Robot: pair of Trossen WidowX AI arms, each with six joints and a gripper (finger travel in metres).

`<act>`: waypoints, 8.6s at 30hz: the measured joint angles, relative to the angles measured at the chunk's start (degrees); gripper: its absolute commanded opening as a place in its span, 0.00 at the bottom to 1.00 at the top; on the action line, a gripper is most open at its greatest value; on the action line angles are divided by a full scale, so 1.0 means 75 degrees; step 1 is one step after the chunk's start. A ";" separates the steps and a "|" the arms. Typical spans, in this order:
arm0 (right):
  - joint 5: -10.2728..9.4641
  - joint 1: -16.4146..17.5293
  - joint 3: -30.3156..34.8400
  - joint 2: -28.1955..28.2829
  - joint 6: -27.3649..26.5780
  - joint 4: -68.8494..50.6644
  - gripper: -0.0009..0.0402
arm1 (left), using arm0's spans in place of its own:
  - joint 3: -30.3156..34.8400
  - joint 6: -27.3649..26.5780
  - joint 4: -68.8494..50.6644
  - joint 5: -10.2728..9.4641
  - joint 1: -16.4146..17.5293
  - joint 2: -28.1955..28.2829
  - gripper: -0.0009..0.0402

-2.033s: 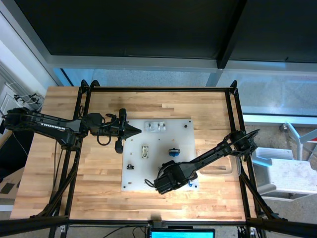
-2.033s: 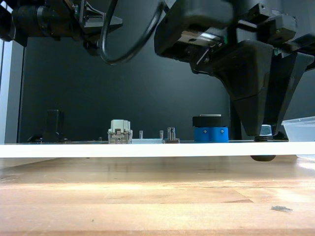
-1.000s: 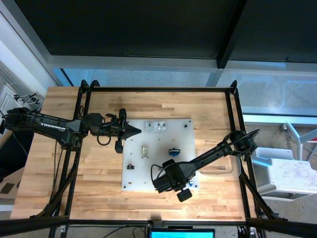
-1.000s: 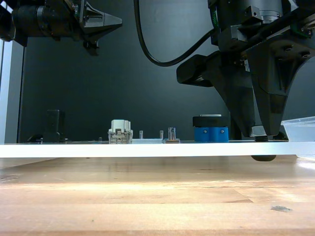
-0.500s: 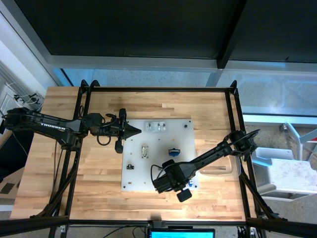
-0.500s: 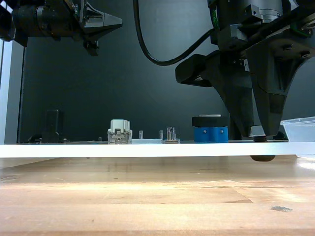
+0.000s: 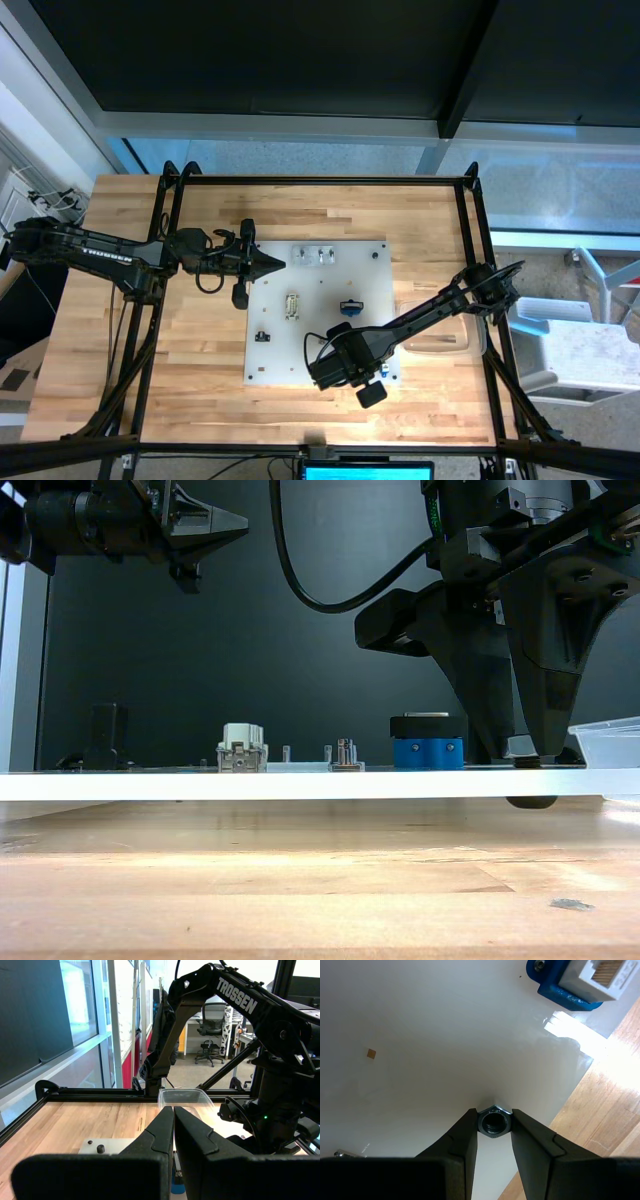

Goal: Pick the M12 fastener and fasten on the M12 threads

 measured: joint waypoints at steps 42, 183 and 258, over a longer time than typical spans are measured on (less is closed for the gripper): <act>0.0629 0.0015 0.0003 -0.1107 -1.1782 -0.1282 0.52 | 0.0000 0.0000 0.0000 0.0000 0.0000 -0.0003 0.02; -0.1384 0.0003 -0.1387 -0.1139 -2.0429 0.0749 0.02 | 0.0003 0.0000 0.0000 0.0003 0.0000 0.0000 0.02; 0.0600 0.0006 -0.2218 -0.1396 -1.9327 0.2057 0.02 | 0.0003 0.0000 -0.0012 0.0000 0.0000 -0.0003 0.02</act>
